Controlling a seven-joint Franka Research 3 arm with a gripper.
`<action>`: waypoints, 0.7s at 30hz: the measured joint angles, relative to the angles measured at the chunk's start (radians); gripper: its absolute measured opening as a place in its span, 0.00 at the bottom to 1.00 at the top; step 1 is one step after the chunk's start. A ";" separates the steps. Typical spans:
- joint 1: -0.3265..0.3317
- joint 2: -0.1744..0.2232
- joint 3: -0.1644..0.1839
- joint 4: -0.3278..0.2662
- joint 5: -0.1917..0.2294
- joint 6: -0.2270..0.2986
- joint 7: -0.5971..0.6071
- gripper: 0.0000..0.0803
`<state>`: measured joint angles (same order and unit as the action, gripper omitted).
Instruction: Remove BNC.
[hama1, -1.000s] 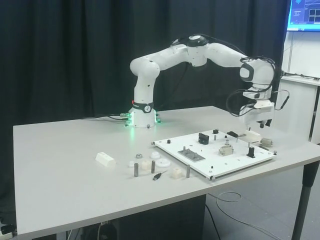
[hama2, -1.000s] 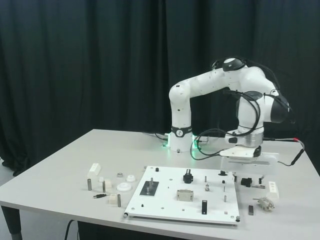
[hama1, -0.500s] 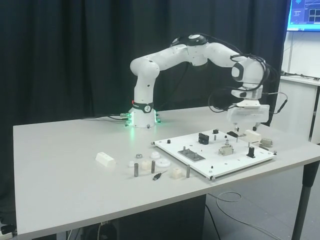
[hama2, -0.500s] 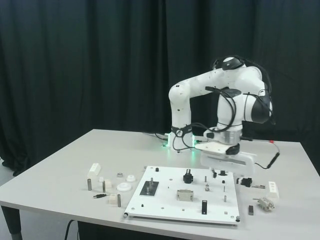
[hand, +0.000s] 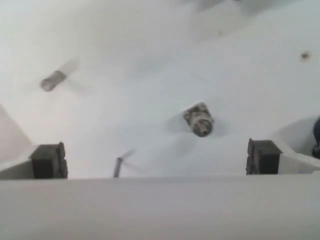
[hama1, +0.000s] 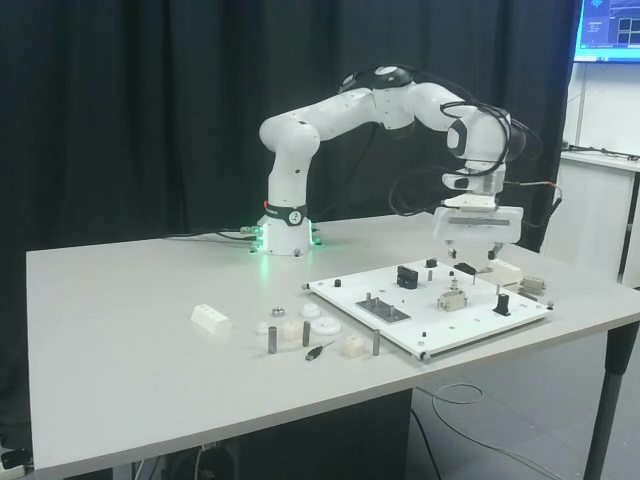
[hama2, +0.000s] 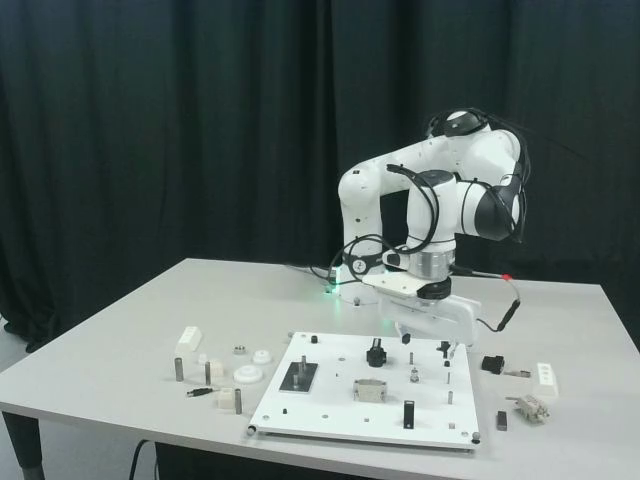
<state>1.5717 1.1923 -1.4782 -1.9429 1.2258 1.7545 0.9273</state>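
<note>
The BNC (hand: 199, 120) is a small grey metal connector that stands upright in the white board (hama2: 330, 405), where it shows in the second room view as a short stud (hama2: 412, 376). It is not yet removed, and nothing grips it.

Largest to smallest:

- The grey counter (hama1: 120, 330) carries the board and the white arm (hama1: 340, 105), whose base shows a green light.
- The board lies below the claw (hama1: 470, 252) and holds several mounted parts, among them a black clip (hama2: 376, 353) off to one side of the claw and a grey block (hama2: 370, 390) nearer the board's front edge.
- The claw hangs above the board with its two black fingertips (hand: 48, 161) spread wide and empty. In the wrist view the BNC lies between them, nearer one pad than the other, and well below them.
- Loose white and grey pieces (hama1: 305, 328) lie on the counter well apart from the claw, beyond the board's far end.

Progress, as a judgement: the approach is nearly aligned, but the descent, the grasp and the release of the connector all remain. The BNC probably needs a twist before it lifts free, so a straight pull may fail.
</note>
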 joint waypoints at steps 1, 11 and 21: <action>0.003 0.000 -0.001 -0.007 0.000 0.000 0.006 1.00; 0.036 0.000 0.000 -0.056 0.012 0.006 0.103 1.00; 0.064 0.001 0.016 -0.088 0.036 0.072 0.165 1.00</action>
<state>1.6361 1.1932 -1.4621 -2.0305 1.2619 1.8264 1.0927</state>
